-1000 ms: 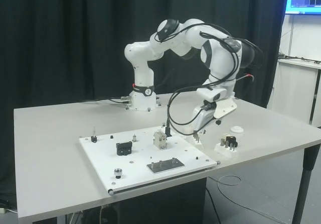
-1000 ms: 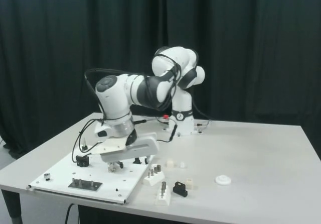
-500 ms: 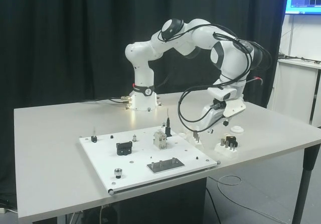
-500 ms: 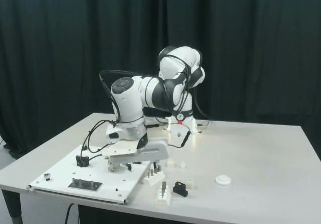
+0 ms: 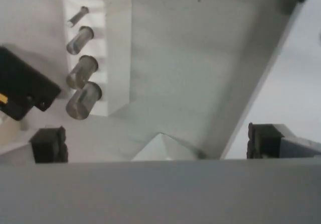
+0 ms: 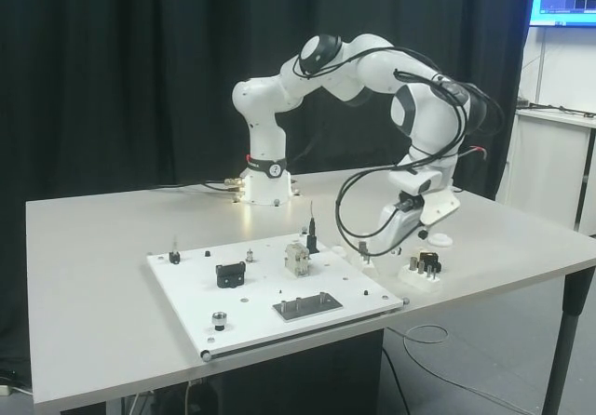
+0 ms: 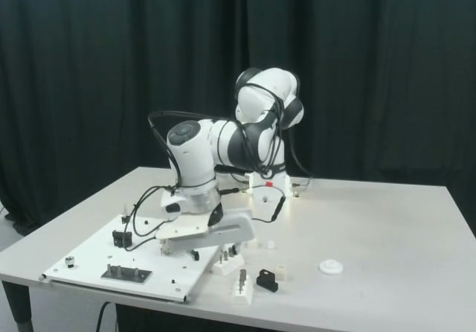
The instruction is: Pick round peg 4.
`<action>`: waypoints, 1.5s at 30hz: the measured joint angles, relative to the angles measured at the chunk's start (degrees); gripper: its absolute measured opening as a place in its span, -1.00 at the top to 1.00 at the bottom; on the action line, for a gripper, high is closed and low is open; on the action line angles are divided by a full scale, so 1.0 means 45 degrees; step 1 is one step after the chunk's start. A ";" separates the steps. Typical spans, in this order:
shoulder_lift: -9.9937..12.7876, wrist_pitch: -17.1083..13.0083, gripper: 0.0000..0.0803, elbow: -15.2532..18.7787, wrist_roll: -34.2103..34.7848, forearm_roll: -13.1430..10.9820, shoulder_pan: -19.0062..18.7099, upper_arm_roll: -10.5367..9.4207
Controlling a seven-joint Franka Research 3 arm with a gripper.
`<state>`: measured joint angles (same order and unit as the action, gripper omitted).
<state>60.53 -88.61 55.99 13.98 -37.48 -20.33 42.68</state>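
The gripper point(image 5: 154, 146) is spread wide and holds nothing; both black fingertips point(image 5: 49, 144) show in the wrist view with bare table between them. Nearest below it, just past the fingertip line, stands a white peg block point(image 5: 113, 48) carrying a row of four grey round pegs point(image 5: 80, 69) of stepped thickness. Which of them is round peg 4 cannot be told, though the thickest sits at the end closest to the fingertips. Nothing covers the pegs. A black part point(image 5: 22, 86) lies just beside the block, near one fingertip. A corner of a second white holder point(image 5: 163, 148) pokes in at the gripper's base, between the fingers. To the other side runs the edge of the white assembly board point(image 5: 301, 83).

From the room, the gripper point(image 6: 396, 238) hangs low over the table point(image 6: 84, 247), beside the board's point(image 6: 261, 289) near corner. Beyond it lies a white disc point(image 7: 330, 267), well apart.

Compared with a second ago, the arm has swung off the board toward the peg holders point(image 6: 421, 268) and risen slightly.
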 joint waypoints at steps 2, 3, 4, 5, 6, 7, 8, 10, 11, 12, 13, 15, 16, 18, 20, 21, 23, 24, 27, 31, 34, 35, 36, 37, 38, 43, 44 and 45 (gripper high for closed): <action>-0.0061 -0.0077 -0.99 0.0160 -0.0216 0.0035 -0.0032 -0.0090; -0.0088 -0.0122 -0.99 0.0246 -0.0321 0.0061 -0.0057 -0.0120; -0.0117 -0.0178 -0.99 0.0345 -0.0442 0.0093 -0.0088 -0.0153; -0.0153 -0.0226 -0.99 0.0441 -0.0528 0.0124 -0.0117 -0.0194; -0.0202 -0.0283 -0.99 0.0559 -0.0588 0.0177 -0.0153 -0.0250; -0.0248 -0.0347 -0.99 0.0679 -0.0613 0.0237 -0.0192 -0.0297; -0.0298 -0.0427 -0.99 0.0802 -0.0616 0.0301 -0.0239 -0.0336; -0.0428 -0.0607 -0.99 0.1103 -0.0616 0.0485 -0.0352 -0.0446; -0.0506 -0.0716 -0.99 0.1266 -0.0616 0.0587 -0.0415 -0.0505; -0.0592 -0.0832 -0.99 0.1434 -0.0616 0.0703 -0.0472 -0.0579; -0.0689 -0.0981 -0.99 0.1624 -0.0616 0.0837 -0.0539 -0.0658; -0.0906 -0.1305 -0.99 0.2026 -0.0615 0.1152 -0.0676 -0.0828; -0.1038 -0.1497 -0.99 0.2248 -0.0613 0.1320 -0.0742 -0.0935; -0.1321 -0.1916 -0.99 0.2722 -0.0557 0.1665 -0.0862 -0.1164; -0.1664 -0.2434 -0.99 0.3282 -0.0392 0.2017 -0.0970 -0.1424; -0.1863 -0.2743 -0.99 0.3596 -0.0256 0.2202 -0.1014 -0.1572; -0.2272 -0.3384 -0.99 0.4242 0.0055 0.2555 -0.1073 -0.1874; -0.2481 -0.3730 -0.99 0.4576 0.0235 0.2722 -0.1086 -0.2029; -0.3166 -0.4910 -0.99 0.5685 0.0704 0.3221 -0.1086 -0.2498; -0.4086 -0.6713 -0.99 0.7288 0.0866 0.3566 -0.1076 -0.2933; -0.4654 -0.8045 -0.99 0.8402 0.0866 0.3572 -0.1074 -0.3094; -0.4821 -0.8488 -0.99 0.8747 0.0866 0.3571 -0.1072 -0.3133; -0.4972 -0.8903 -0.99 0.9059 0.0866 0.3569 -0.1066 -0.3175; -0.5111 -0.9315 -0.99 0.9355 0.0864 0.3564 -0.1059 -0.3221; -0.5234 -0.9698 -0.99 0.9612 0.0861 0.3554 -0.1056 -0.3263; -0.5614 -1.1147 -0.99 1.0494 0.0799 0.3423 -0.1052 -0.3459; -0.5656 -1.1333 -0.99 1.0596 0.0767 0.3400 -0.1050 -0.3503; -0.5683 -1.1484 -0.99 1.0669 0.0727 0.3382 -0.1047 -0.3550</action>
<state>34.96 -140.29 104.00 17.26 -22.26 -25.04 26.70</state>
